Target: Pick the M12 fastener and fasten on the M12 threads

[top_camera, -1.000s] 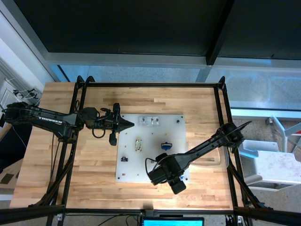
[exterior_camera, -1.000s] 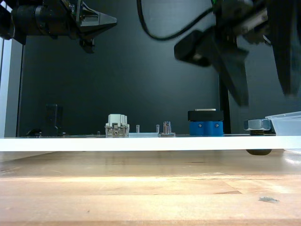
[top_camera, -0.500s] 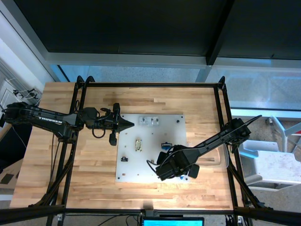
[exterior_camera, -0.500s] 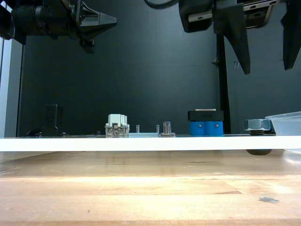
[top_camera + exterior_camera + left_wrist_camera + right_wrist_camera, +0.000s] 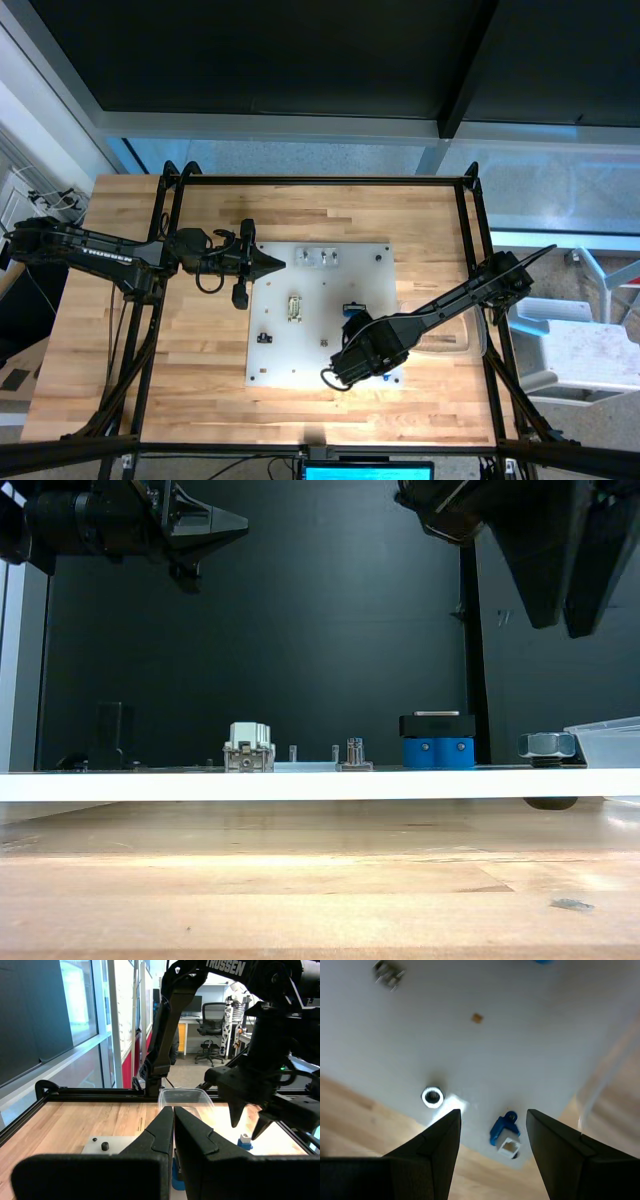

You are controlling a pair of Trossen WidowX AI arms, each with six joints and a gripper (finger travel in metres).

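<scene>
Your right hand [image 5: 492, 1112] hangs spread apart above the nut [image 5: 432, 1096] on its stud [image 5: 546, 763]. Left hand's [image 5: 173, 1110] pinched together over the board's [image 5: 285, 358] left edge. Right arm [image 5: 225, 966] says TROSSEN.

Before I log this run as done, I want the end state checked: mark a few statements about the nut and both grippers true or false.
1. The right gripper is open and empty. True.
2. The M12 nut lies in the clear tray. False: it sits on its stud on the white board.
3. The left gripper hovers over the nut. False: it hangs shut near the board's far left corner.
4. The right gripper hangs above the board's near right part, not touching the nut. True.
</scene>
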